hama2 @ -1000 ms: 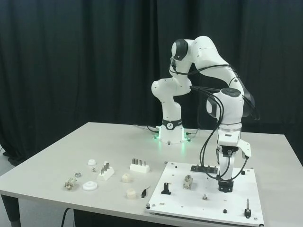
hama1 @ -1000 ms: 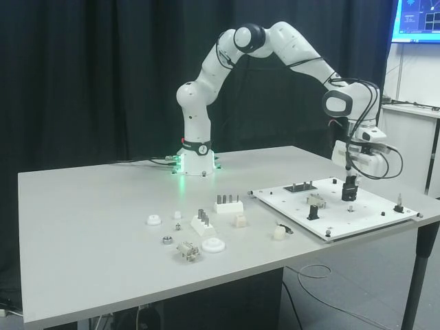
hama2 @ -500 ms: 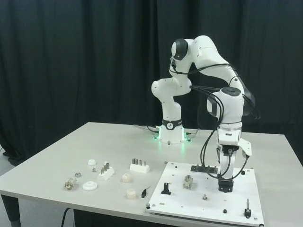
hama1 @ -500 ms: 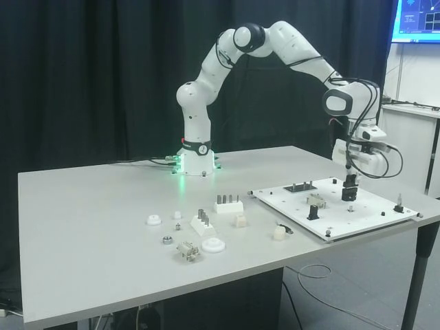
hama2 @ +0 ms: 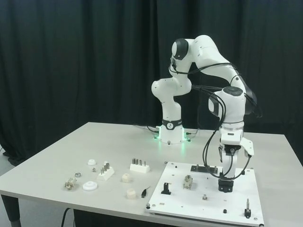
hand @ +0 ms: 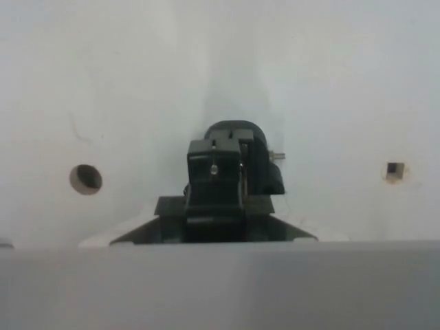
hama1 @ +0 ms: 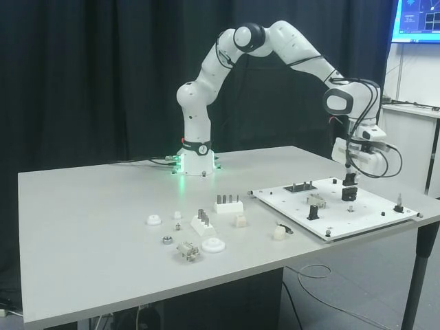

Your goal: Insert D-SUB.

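The gripper hangs just above a black block that stands on the white board. The wrist view looks straight down on this block against the white board. A small metal connector lies on the grey table near its front edge, far from the gripper. On the board, a metal-framed socket stands a short way from the block.
The board also carries a black strip with pegs, a black bracket and a black post. White pin holders, rings and small white parts lie on the table beside the board.
The gripper has risen a little, straight up from the black block. The block stays on the board.
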You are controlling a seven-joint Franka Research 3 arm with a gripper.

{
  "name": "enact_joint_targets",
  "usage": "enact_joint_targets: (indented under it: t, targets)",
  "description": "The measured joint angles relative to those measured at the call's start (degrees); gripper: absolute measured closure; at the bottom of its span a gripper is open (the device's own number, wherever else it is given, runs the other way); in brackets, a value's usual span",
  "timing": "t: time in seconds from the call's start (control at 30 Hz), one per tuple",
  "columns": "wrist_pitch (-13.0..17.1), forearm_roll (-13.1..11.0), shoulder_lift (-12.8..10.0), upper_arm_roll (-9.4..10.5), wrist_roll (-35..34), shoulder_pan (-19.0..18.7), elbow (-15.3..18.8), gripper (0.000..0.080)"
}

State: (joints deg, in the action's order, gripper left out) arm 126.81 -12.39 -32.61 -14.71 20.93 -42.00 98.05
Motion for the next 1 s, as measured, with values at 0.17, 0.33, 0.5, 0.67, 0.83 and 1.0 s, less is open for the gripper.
enact_joint_targets:
  t: [0.17, 0.33, 0.5, 0.67, 0.83, 1.0]
  targets:
    - [0.04, -0.08, -0.05, 0.00, 0.00, -0.13, 0.34, 0.0649]
    - [0.41, -0.15, -0.20, 0.00, 0.00, -0.16, 0.57, 0.0649]
    - [0.41, -0.19, -0.18, 0.00, 0.00, -0.16, 0.58, 0.0649]
    - [0.41, -0.24, -0.17, 0.00, 0.00, -0.16, 0.58, 0.0649]
    - [0.48, -0.26, -0.17, 0.00, 0.00, -0.16, 0.58, 0.0649]
    - [0.63, -0.28, -0.17, -0.02, 0.00, -0.16, 0.64, 0.0649]
